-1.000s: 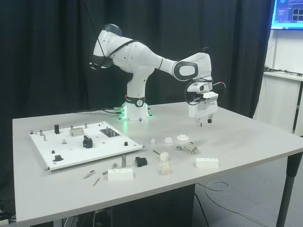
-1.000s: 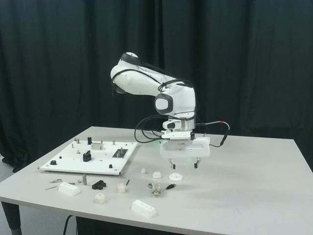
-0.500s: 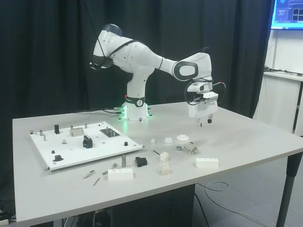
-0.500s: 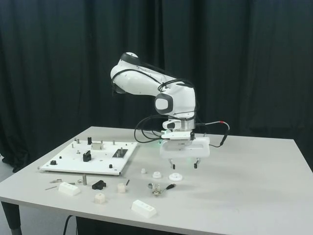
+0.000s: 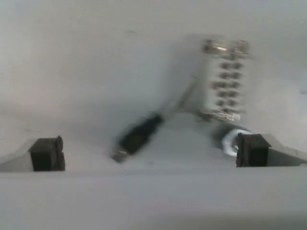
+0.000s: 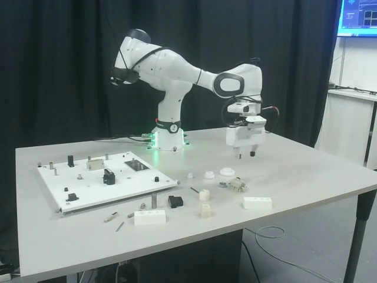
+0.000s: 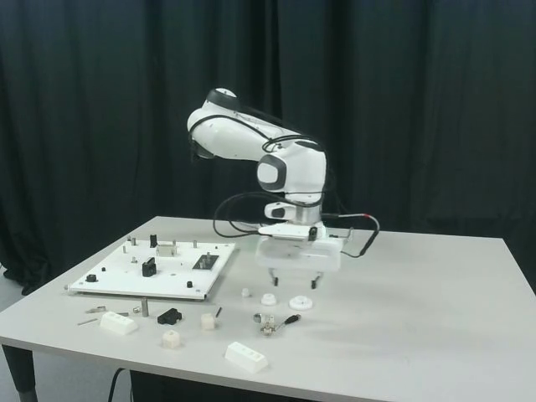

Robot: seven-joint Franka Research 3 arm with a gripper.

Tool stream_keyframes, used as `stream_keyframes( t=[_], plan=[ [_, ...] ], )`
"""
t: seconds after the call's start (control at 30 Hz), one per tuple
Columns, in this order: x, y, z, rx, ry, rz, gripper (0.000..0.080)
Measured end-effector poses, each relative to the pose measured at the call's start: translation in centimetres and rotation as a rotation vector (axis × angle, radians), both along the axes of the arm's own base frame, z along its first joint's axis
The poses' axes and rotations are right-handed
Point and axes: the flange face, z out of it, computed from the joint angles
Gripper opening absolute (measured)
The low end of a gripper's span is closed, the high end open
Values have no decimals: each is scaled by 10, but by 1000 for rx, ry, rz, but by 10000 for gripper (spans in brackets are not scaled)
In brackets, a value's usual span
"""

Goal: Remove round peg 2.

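On your left sits the white board, and round peg 2 looks to be 1 of the short grey pegs upright at its far left edge; which one, I cannot tell. Right of it, loose parts litter the grey table. You're in the approach step: the gripper hangs released and empty, well apart from the board. Next, carry it over and descend squarely. No containers are visible.

Arm: glossy white plastic shell. Table: smooth matt grey top. Board: smooth white panel. Curtain: black matt cloth. Pin: dull metal.
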Motion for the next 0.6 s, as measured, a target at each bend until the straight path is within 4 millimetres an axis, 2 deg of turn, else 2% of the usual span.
stream_keyframes(
  t=[0.3, 0.6],
  plan=[
    [4, -54, 2, -117, 47, -7, 800],
    [0, -126, -2, -180, 114, -13, 800]
  ],
)
